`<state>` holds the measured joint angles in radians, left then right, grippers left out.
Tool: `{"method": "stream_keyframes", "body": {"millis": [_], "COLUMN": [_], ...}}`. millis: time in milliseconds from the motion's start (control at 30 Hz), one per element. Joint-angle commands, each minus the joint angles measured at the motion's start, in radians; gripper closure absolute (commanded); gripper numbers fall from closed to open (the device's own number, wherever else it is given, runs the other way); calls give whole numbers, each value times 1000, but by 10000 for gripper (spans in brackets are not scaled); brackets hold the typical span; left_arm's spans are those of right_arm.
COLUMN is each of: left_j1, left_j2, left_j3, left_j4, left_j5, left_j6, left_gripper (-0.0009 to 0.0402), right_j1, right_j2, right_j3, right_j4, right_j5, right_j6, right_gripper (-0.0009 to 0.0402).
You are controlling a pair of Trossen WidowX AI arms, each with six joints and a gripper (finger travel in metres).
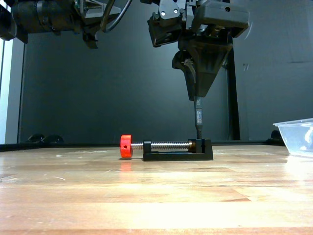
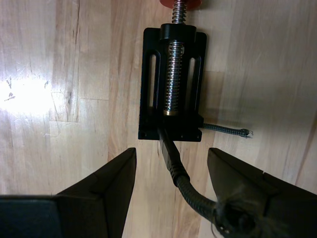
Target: Remove the USB-C connector from the USB-C receptacle and place in the container
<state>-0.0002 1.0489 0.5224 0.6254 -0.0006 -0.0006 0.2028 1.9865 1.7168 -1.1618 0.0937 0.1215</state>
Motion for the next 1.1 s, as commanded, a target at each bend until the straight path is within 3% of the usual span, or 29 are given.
{"method": "stream_keyframes", "body": {"millis": [33,700,1100], "left_j1": [0,0,0], "left_j2": [0,0,0], "left_j3": [0,0,0], "left_j4": [0,0,0], "left_j5": [0,0,0], "left_j6": [0,0,0], "left_gripper": [393,393,393], "right_j1": [0,0,0], "right_j2": [-1,-1,-7], "right_j3": [0,0,1], "right_j4": [3,4,2], "right_j5": [0,1,3], "right_j6": [-3,-2,2], "right_gripper": [225,395,393]}}
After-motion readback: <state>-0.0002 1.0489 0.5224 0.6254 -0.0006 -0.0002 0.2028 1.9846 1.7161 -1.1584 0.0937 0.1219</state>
